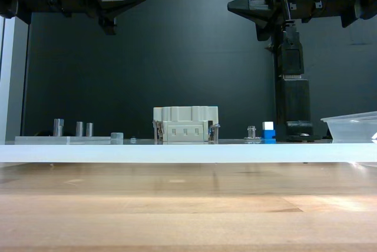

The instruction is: Remove the USB connector from the USB hub and place in the container

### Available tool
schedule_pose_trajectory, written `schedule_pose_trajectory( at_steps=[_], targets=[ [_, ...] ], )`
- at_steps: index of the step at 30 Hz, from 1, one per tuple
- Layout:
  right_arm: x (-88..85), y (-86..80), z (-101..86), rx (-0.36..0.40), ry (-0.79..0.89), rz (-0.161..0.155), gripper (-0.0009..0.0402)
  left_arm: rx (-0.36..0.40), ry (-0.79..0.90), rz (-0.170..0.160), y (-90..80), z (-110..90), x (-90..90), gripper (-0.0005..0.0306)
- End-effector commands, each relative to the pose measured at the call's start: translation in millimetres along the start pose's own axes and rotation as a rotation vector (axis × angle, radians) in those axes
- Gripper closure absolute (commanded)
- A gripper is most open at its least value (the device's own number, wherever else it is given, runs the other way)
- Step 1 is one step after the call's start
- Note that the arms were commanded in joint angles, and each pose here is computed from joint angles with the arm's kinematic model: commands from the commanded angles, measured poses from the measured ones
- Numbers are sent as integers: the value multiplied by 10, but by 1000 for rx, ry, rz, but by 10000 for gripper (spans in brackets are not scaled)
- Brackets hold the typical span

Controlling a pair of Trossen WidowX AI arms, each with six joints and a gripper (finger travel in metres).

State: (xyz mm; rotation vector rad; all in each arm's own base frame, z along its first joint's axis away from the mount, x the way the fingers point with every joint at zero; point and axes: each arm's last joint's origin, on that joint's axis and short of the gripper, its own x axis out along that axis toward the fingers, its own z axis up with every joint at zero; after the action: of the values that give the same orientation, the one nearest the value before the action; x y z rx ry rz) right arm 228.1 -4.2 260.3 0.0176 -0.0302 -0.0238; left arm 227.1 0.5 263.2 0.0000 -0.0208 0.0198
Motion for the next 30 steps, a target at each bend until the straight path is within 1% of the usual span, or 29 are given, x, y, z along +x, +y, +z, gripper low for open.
schedule_pose_trajectory(
  at_steps=[1, 23, 26, 30],
  targets=[
    [1, 1, 0, 1, 0, 1, 393, 0, 0, 0, 1, -1, 1, 300],
    [1, 1, 0, 1, -1, 0, 393, 0, 0, 0, 1, -1, 1, 300],
    [1, 2, 5, 19, -1, 0, 393, 0, 0, 0, 0, -1, 1, 300],
    [11, 12, 24, 109, 17, 3, 393, 0, 0, 0, 0, -1, 1, 300]
  ],
)
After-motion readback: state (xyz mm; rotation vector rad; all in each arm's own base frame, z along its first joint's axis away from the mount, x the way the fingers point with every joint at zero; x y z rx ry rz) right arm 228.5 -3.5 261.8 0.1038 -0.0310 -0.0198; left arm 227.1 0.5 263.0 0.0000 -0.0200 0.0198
